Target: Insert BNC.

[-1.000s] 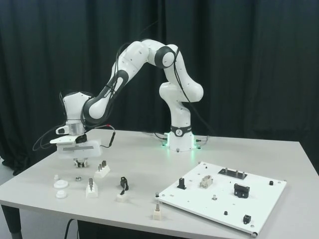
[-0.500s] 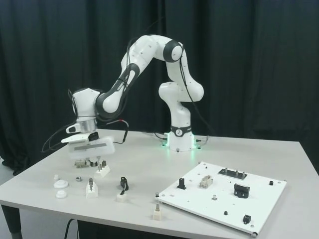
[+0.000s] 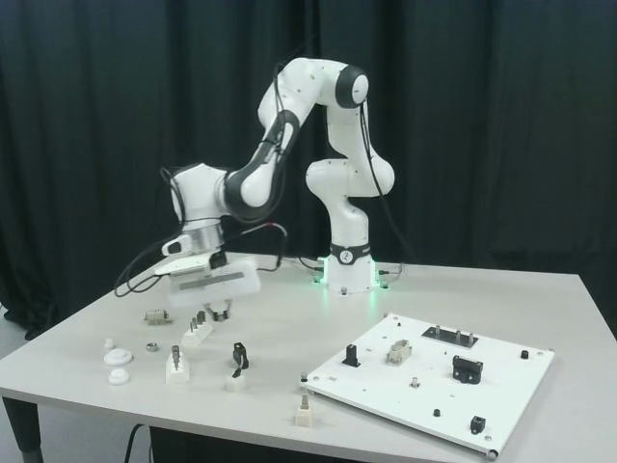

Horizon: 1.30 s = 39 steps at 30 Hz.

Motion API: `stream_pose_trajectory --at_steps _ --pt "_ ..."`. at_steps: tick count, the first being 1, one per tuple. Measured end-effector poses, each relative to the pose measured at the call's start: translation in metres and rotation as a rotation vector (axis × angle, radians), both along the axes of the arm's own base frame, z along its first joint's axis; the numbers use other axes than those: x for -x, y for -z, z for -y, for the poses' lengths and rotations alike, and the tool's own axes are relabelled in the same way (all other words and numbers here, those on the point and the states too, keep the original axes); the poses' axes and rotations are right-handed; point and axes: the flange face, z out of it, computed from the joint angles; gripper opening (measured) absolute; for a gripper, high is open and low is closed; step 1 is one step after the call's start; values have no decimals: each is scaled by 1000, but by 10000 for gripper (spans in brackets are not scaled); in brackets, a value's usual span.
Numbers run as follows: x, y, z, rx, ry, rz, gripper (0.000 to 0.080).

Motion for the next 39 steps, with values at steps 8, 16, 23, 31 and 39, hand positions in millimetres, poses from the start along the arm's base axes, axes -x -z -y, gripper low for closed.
stream_pose_trajectory --at_steps 8,16,23,31,39 --pt "-9 -8 -67 -15 -22 7 124" --pt "-22 -19 -145 -9 -7 39 124" --pt "-32 -29 -212 -1 1 78 124" --pt "-37 -40 -278 10 -48 116 124" --pt "-39 -49 -327 23 -145 138 124"
